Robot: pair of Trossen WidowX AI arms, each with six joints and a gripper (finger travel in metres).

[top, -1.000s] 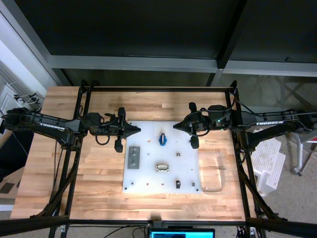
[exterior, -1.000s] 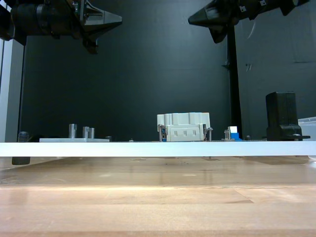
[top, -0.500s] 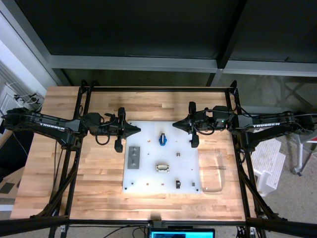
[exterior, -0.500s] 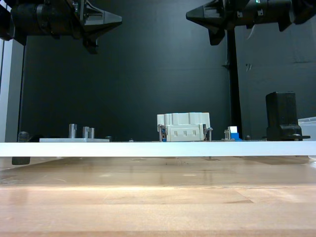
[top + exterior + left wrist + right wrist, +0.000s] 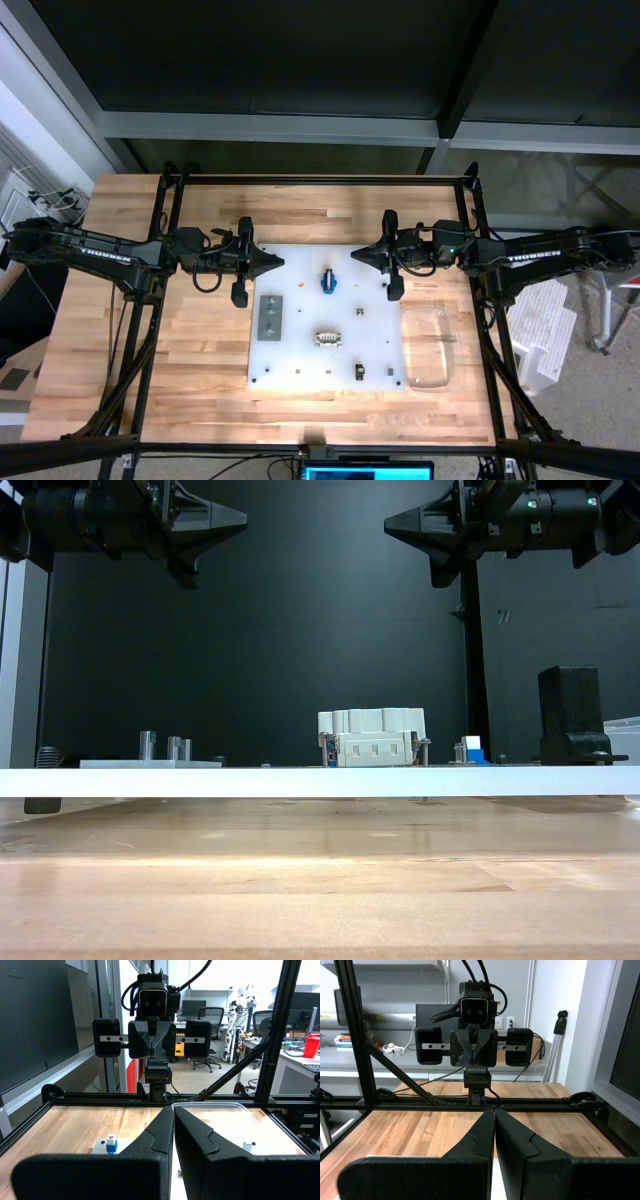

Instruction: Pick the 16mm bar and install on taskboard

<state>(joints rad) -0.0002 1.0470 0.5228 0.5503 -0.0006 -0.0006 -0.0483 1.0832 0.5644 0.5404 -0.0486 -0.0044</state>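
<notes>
The taskboard [image 5: 300,345] is a white square panel lying mid-table, seen edge-on in the low view [image 5: 320,781]. The 16mm bar does not show in any view. My left gripper [image 5: 280,263] hangs shut, holding nothing, high over the board's far left corner [image 5: 243,520]. My right gripper [image 5: 354,253] is shut and holds nothing, level above the board's far edge [image 5: 388,524]. The two point at each other. Through the left wrist view my shut fingertips [image 5: 173,1110] face the right arm. The right gripper [image 5: 494,1111] faces the left arm.
On the board stand a grey metal block [image 5: 270,316], a blue part [image 5: 329,281], a beige connector [image 5: 327,341] and a small black part [image 5: 359,373]. A clear plastic tray [image 5: 427,348] lies right of the board. Black frame bars run along the table's far and side edges.
The right arm has levelled out and drawn back slightly to the right, its gripper still shut. The left arm has not moved.
</notes>
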